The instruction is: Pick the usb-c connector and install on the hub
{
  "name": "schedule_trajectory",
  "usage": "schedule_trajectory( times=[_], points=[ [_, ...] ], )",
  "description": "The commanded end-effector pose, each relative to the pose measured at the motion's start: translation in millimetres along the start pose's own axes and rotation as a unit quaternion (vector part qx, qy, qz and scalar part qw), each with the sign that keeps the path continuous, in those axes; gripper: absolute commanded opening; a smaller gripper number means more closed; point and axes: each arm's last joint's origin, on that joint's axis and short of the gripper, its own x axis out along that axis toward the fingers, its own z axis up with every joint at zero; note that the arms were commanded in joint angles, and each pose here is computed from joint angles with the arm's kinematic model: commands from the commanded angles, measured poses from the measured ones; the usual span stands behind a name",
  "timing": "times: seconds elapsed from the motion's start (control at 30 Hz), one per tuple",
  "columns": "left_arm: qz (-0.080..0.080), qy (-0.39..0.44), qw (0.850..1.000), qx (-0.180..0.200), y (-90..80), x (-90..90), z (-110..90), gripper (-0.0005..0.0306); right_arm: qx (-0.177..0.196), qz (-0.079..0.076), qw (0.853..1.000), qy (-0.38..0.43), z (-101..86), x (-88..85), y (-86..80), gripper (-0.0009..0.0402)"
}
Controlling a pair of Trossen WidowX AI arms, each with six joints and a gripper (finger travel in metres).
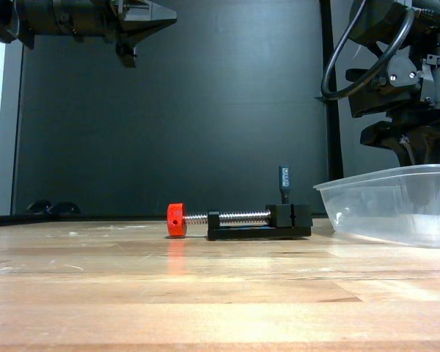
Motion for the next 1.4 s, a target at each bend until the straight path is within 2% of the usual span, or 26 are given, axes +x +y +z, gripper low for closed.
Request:
schedule_trajectory(
  times=[0.03, 0.5, 0.73, 1.07, 1.4],
  points=[
    [0.0, 0.0, 1.0, 0.0, 0.1, 0.0, 0.0, 0.0, -0.002, 0.001, 1.0, -0.001, 0.1, -0.2, 0.1, 0.0011],
    [0.0, 0.0, 1.0, 0.0, 0.1, 0.0, 0.0, 0.0, -0.002, 0.002, 1.0, -0.003, 0.5, -0.8, 0.0, 0.0],
    [0.0, 0.0, 1.0, 0.0, 0.0, 0.0, 0.0, 0.0, -0.001, 0.004, 1.0, -0.01, 1.1, -8.8, -0.9, 0.0],
    [0.0, 0.0, 1.0, 0.0, 0.1, 0.0, 0.0, 0.0, -0.004, 0.0, 1.0, -0.003, 4.3, -36.2, -3.7, 0.0],
    [0.0, 0.0, 1.0, 0.0, 0.0, 0.0, 0.0, 0.0, -0.006, -0.004, 1.0, 0.007, 14.4, -77.2, -6.4, 0.0]
  ],
)
